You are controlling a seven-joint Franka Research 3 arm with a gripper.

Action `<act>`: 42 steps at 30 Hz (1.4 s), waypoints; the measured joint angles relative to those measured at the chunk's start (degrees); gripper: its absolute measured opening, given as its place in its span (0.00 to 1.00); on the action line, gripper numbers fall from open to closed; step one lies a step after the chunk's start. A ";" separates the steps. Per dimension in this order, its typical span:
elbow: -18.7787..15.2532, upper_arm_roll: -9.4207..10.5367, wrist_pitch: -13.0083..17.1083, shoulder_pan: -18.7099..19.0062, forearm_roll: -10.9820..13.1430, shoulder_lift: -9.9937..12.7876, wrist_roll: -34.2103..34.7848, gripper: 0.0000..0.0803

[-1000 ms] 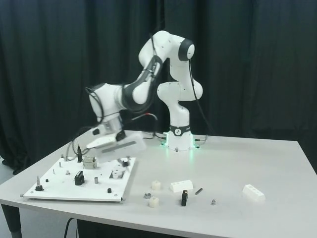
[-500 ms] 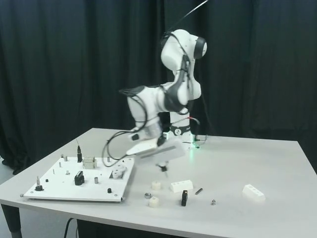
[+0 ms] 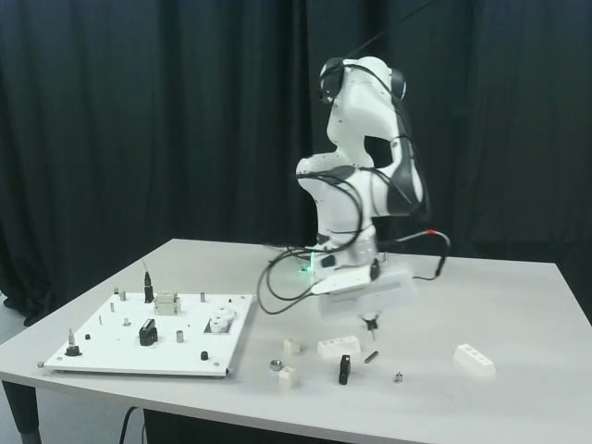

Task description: Place square peg 1.

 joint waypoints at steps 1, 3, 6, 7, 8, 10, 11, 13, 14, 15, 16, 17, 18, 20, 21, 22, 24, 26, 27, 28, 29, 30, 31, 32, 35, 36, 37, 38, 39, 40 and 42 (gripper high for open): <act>-0.44 0.09 0.91 0.75 -0.04 0.03 0.55 0.04; -1.31 0.18 2.51 2.14 -0.13 0.12 1.70 0.04; -2.71 0.21 5.03 4.19 -0.33 0.31 3.25 0.04; -3.13 0.22 5.80 4.78 -0.42 0.37 3.60 0.04; -3.56 0.22 6.59 5.34 -0.51 0.44 3.91 0.04; -4.31 0.24 8.05 6.37 -0.59 0.67 4.62 0.04; -4.65 0.24 8.76 6.82 -0.61 0.78 5.02 0.04; -5.21 0.26 10.00 7.64 -0.67 1.06 5.64 0.04; -5.44 0.26 10.52 8.00 -0.71 1.19 5.86 0.04; -5.60 0.26 10.98 8.30 -0.74 1.35 6.01 0.04; -5.74 0.28 11.44 8.60 -0.76 1.52 6.13 0.04; -5.87 0.30 11.90 8.86 -0.78 1.68 6.26 0.04; -5.99 0.31 12.25 9.08 -0.78 1.82 6.39 0.04; -6.16 0.37 12.98 9.45 -0.78 2.12 6.58 0.04; -6.22 0.38 13.26 9.61 -0.78 2.27 6.59 0.04; -6.26 0.41 13.54 9.74 -0.78 2.41 6.59 0.04; -6.31 0.52 14.06 9.90 -0.78 2.65 6.59 0.04; -6.32 0.66 14.27 9.93 -0.78 2.81 6.71 0.04; -6.32 0.71 14.33 9.93 -0.78 2.86 6.90 0.04; -6.32 0.74 14.38 9.93 -0.78 2.88 7.14 0.04; -6.32 0.76 14.42 9.93 -0.78 2.90 7.43 0.04; -6.32 0.77 14.46 9.93 -0.78 2.89 7.66 0.04; -6.31 0.78 14.51 9.93 -0.78 2.89 7.78 0.04; -6.31 0.78 14.56 9.93 -0.78 2.89 7.84 0.27; -6.27 0.78 14.72 9.93 -0.78 2.89 7.94 0.27; -6.26 0.78 14.77 9.93 -0.78 2.88 8.00 0.27; -6.23 0.78 14.82 9.93 -0.78 2.88 8.05 0.27; -6.20 0.78 14.85 9.93 -0.78 2.88 8.08 0.66; -6.16 0.78 14.88 9.93 -0.78 2.87 8.10 0.66; -6.12 0.78 14.89 9.93 -0.78 2.86 8.11 0.66; -6.04 0.78 14.90 9.94 -0.78 2.84 8.12 0.66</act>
